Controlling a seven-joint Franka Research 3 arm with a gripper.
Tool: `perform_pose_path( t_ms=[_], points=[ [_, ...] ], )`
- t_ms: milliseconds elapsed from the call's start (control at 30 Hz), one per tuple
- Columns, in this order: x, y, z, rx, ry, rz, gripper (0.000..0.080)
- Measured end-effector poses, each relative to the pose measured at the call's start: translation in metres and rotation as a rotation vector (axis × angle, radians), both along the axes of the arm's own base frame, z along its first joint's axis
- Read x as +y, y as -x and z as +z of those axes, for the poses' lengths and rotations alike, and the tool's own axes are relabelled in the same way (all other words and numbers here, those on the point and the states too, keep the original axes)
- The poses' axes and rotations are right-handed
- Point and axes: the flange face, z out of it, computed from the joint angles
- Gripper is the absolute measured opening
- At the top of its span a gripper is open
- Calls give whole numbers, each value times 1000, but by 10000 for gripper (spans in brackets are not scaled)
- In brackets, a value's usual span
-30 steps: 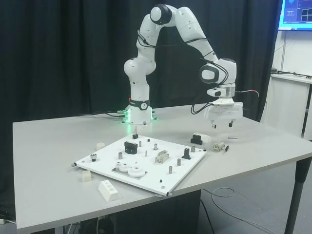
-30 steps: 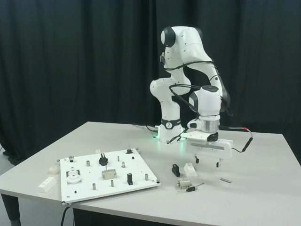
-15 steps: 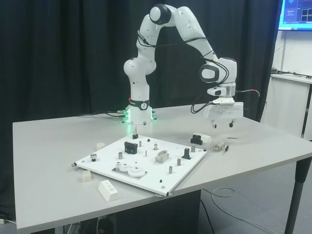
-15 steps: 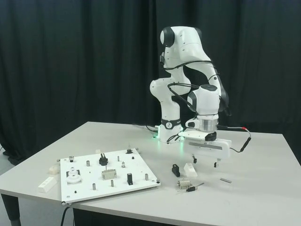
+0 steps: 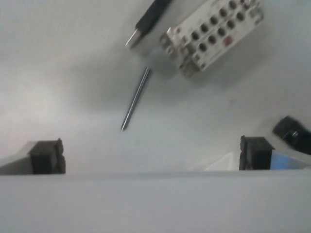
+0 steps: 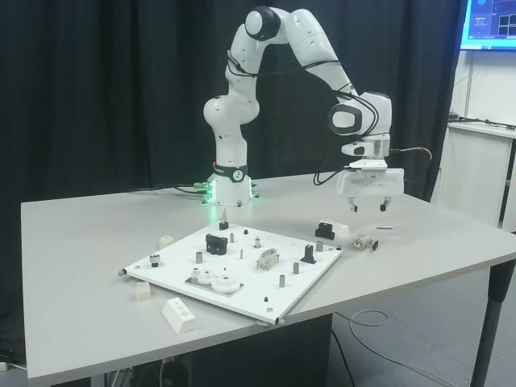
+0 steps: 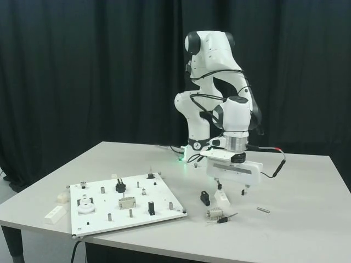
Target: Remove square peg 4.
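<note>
Gripper (image 6: pixel 367 207), fingers apart and empty, hovers off the board (image 6: pixel 234 267); we risk snagging loose connectors (image 6: pixel 364 242) when descending.

The grey tabletop (image 6: pixel 81 242) carries a white board (image 6: pixel 314 278) near its front edge, with two small white blocks (image 6: pixel 180 314) beside it. Past the board lie a black part (image 7: pixel 204 198), a connector (image 7: pixel 214 214) and a thin pin (image 7: pixel 264 209).
</note>
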Motion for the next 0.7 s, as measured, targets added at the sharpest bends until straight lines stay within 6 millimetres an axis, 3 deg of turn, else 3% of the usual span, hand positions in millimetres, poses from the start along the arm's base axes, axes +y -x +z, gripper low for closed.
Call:
perform_pose_path(
  t_ms=[400, 700],
  points=[
    [-37, -29, 9, -37, -14, -210, 800],
    [-83, -56, 19, -55, -2, -411, 800]
  ],
)
